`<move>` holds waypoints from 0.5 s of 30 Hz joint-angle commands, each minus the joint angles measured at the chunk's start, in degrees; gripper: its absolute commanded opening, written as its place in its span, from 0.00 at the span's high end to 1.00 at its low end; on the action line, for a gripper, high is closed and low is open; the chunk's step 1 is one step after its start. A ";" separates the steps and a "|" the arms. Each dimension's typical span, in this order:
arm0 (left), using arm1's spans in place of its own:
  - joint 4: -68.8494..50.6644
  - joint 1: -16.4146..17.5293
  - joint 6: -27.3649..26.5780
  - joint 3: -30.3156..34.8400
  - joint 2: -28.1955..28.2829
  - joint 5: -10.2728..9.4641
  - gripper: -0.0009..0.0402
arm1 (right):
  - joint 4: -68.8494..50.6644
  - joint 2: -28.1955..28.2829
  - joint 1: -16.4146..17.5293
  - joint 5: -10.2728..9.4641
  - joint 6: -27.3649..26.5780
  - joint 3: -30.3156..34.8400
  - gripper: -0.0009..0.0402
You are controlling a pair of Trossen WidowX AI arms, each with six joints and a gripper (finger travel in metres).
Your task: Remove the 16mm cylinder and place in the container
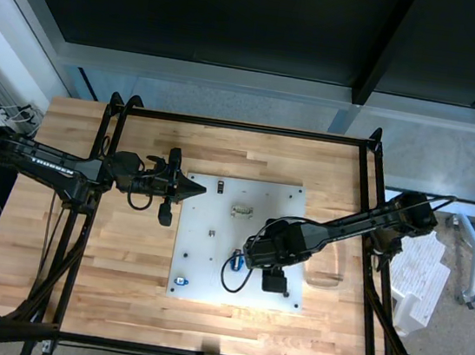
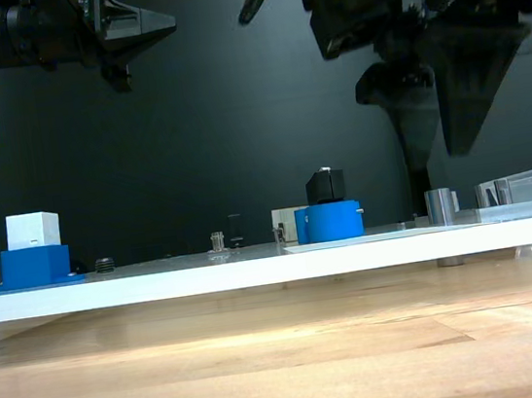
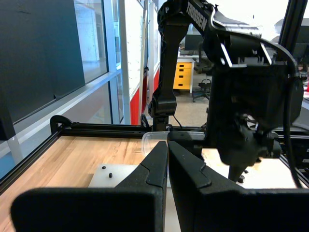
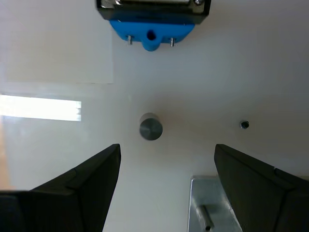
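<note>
1. Upright on the white task board (image 1: 208, 270), the 16mm cylinder (image 4: 150, 128): round top face bare, ungripped, low and right of centre in the low view.
2. Over it, the right tool (image 4: 166, 153): released, fingers spread wide to either side of the cylinder and touching nothing, above the board's lower right part in the high view.
3. Just beside the cylinder, a flat grey metal block (image 4: 207, 203) carrying a thin pin; farther off, a blue fixture (image 4: 150, 34) under a metal connector.
4. Right of centre in the high view, the clear container (image 1: 328, 264): on the bench (image 1: 75, 279), just beside the board's right edge.
5. Left of centre in the high view, the left tool (image 1: 194, 188): clenched on nothing, fingers pressed together, raised over the board's left edge, well apart from the cylinder.
6. Readable writing: "TROSSEN" in white on the left arm (image 1: 46, 164) and on the right arm (image 3: 195, 14).
</note>
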 commanded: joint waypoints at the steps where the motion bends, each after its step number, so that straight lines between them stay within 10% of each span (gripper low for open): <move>1: 0.00 0.00 0.02 0.02 0.00 0.00 0.98 | 1.57 1.16 0.22 0.00 -0.11 -0.17 0.33; 15: 0.00 0.02 0.02 0.02 0.00 0.00 0.98 | 6.01 3.37 0.63 -0.48 -0.33 -2.91 0.43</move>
